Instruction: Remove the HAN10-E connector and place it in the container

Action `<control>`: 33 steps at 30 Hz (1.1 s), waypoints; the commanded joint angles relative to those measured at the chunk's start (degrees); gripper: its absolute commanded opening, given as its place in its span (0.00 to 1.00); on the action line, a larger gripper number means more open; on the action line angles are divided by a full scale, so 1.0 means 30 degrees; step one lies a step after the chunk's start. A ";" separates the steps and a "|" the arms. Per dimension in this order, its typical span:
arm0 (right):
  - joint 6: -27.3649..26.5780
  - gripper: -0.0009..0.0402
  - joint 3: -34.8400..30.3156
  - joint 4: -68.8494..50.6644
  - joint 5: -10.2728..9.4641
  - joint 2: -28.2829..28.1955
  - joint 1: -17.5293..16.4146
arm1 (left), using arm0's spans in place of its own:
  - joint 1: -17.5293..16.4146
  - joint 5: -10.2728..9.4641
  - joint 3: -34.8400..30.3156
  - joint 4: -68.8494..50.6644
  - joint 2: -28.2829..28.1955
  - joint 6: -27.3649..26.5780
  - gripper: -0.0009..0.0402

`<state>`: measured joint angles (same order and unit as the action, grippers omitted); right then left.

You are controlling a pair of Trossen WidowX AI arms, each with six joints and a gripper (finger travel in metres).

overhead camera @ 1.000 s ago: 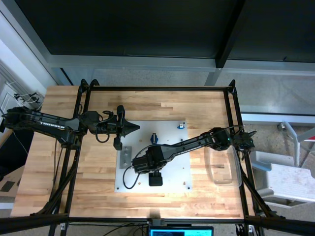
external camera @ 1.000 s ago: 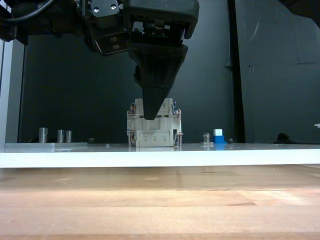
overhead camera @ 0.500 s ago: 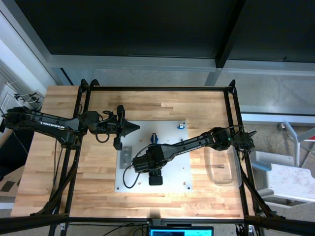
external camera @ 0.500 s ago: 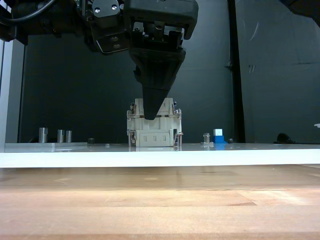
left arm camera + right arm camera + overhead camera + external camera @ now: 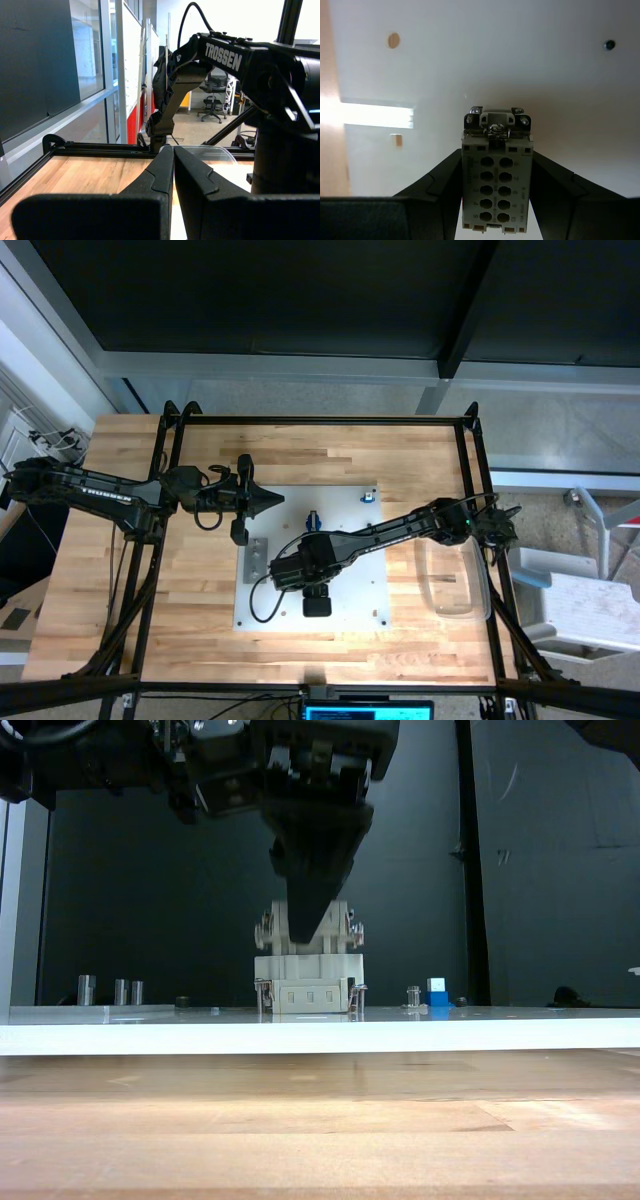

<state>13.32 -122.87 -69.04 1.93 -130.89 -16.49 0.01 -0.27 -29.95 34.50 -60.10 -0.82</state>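
While gripped, HAN10-E connector [image 5: 496, 175]: clamped in right gripper [image 5: 305, 932], just above base housing [image 5: 305, 988].
Left gripper [image 5: 173, 149]: closed, empty, over white board [image 5: 370, 590] corner.
Next: lift clear, carry to container [image 5: 452, 612].

Glare whitens the board [image 5: 560, 75] under the right hand [image 5: 496, 152]; low view dim, slightly blurred; left hand [image 5: 172, 150] dark, backlit.

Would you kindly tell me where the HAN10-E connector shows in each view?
Low: grey-beige rectangular HAN10-E connector centre, in right tool, above grey base.
High: hidden under right tool; left tool over far-left corner of white board.
Left wrist: absent.
Right wrist: connector between tool's fingers.
Shared: the board.
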 commanded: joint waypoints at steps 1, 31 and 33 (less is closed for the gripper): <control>-0.0095 0.04 -0.0015 -0.0080 0.0015 0.0248 0.0000 | 0.0000 0.0007 0.0000 0.0000 0.0000 0.0007 0.02; 0.1953 0.07 0.8276 0.2441 0.0532 0.6601 -0.0364 | -0.0007 0.0000 0.0000 -0.0007 0.0000 0.0007 0.02; 0.1989 0.07 0.9369 0.2761 0.0532 0.7417 -0.0466 | -0.0007 0.0000 0.0000 0.0000 0.0000 0.0007 0.02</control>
<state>19.25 -96.75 -61.49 3.46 -110.17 -17.67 0.01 -0.27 -29.95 34.48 -60.10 -0.82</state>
